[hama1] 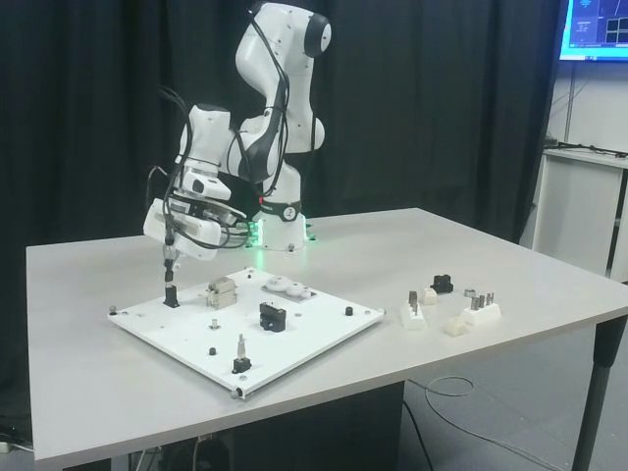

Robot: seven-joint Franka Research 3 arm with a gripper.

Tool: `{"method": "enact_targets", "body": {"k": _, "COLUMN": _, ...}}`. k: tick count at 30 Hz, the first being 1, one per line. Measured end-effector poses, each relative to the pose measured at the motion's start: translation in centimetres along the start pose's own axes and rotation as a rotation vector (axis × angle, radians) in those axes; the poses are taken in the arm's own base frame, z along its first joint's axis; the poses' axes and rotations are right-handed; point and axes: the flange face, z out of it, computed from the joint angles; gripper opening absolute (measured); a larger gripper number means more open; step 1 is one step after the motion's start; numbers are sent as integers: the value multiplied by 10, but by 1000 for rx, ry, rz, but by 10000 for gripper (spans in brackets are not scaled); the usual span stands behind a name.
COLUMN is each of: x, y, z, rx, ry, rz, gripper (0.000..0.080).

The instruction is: Insert USB.

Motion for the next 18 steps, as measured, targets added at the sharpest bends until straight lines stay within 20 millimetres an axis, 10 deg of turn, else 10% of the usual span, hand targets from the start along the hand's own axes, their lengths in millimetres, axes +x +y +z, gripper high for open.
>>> {"method": "enact_targets", "body": {"k": 18, "x": -3, "y": -3, "z": 3, "rx": 15, "ry": 6, "rz": -11, "gripper": 64}}
